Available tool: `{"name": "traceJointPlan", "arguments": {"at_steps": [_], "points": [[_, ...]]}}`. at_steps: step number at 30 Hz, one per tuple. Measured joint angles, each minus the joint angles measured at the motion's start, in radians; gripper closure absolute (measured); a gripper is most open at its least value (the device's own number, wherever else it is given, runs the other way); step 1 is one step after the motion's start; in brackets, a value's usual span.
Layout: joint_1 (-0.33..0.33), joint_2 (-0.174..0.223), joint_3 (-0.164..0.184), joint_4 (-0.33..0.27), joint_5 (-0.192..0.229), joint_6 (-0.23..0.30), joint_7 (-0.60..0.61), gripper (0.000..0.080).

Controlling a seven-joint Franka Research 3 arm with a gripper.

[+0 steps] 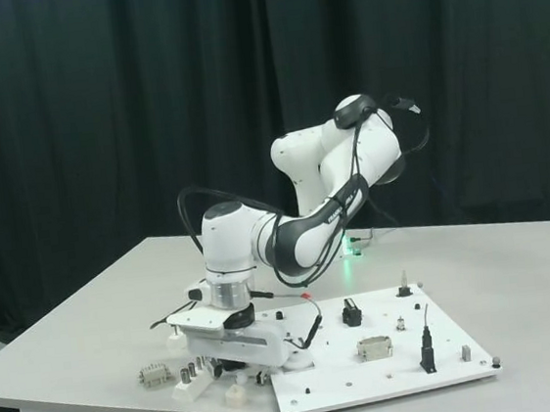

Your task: Pick small gear.

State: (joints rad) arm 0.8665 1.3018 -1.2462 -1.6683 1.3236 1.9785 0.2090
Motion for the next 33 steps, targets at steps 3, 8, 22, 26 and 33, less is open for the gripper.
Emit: {"name": "traceJointPlan", "arguments": {"at_steps": [3, 8, 22, 26, 33], "points": [[-0.002, 0.002, 0.003, 0.002, 0.000, 0.006, -0.002, 0.0003], [-0.006, 0.003, 0.010, 0.005, 0.000, 0.018, -0.004, 0.0096], [-0.010, 0.004, 0.020, 0.007, 0.000, 0.035, -0.004, 0.0580], [-0.010, 0.004, 0.020, 0.008, 0.000, 0.035, -0.004, 0.0580], [-0.011, 0.004, 0.018, 0.018, 0.000, 0.037, -0.004, 0.0601]]}}
